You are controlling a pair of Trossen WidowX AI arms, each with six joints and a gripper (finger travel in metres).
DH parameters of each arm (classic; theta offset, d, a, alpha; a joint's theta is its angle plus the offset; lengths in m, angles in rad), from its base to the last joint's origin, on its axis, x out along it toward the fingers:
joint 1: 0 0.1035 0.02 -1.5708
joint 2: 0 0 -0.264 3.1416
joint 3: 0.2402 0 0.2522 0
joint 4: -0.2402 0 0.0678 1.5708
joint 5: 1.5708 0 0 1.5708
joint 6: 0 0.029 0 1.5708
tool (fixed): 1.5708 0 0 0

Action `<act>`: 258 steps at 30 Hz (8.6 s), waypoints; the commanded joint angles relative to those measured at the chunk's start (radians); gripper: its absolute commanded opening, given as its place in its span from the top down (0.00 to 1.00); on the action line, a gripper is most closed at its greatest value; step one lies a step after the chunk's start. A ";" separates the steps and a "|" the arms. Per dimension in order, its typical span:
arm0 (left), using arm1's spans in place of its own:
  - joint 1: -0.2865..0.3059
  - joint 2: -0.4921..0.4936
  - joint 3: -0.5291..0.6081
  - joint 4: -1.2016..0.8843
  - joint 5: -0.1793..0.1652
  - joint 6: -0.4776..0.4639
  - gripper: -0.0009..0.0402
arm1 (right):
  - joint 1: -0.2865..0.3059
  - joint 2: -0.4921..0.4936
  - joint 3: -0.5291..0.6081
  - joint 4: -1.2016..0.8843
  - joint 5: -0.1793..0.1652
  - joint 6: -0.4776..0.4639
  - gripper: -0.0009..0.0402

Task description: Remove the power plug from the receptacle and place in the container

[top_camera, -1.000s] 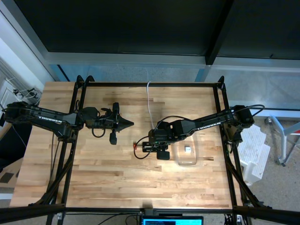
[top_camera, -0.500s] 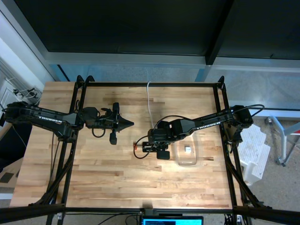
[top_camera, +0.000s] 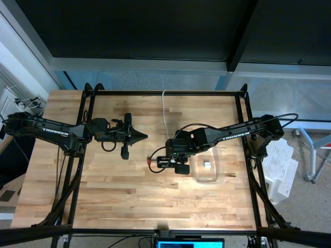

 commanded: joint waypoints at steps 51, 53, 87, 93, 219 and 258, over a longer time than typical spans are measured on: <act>0.000 0.000 0.000 0.000 0.000 0.000 0.98 | 0.111 -0.439 -0.684 0.215 -0.027 0.394 0.79; 0.000 0.000 0.000 0.000 0.000 0.000 0.98 | 0.111 -0.439 -0.684 0.216 -0.027 0.394 0.76; 0.000 0.000 0.000 0.000 0.000 0.000 0.98 | 0.109 -0.517 -0.570 0.043 -0.026 0.389 0.50; 0.000 0.000 0.000 0.000 0.000 0.000 0.98 | 0.108 -0.517 -0.525 -0.016 -0.025 0.369 0.53; 0.000 0.000 0.000 0.000 0.000 0.000 0.98 | -0.185 -0.691 -0.987 1.481 -0.139 -0.134 0.98; 0.000 0.000 0.000 0.000 0.000 0.000 0.98 | -0.185 -0.691 -0.988 1.450 -0.139 -0.134 0.98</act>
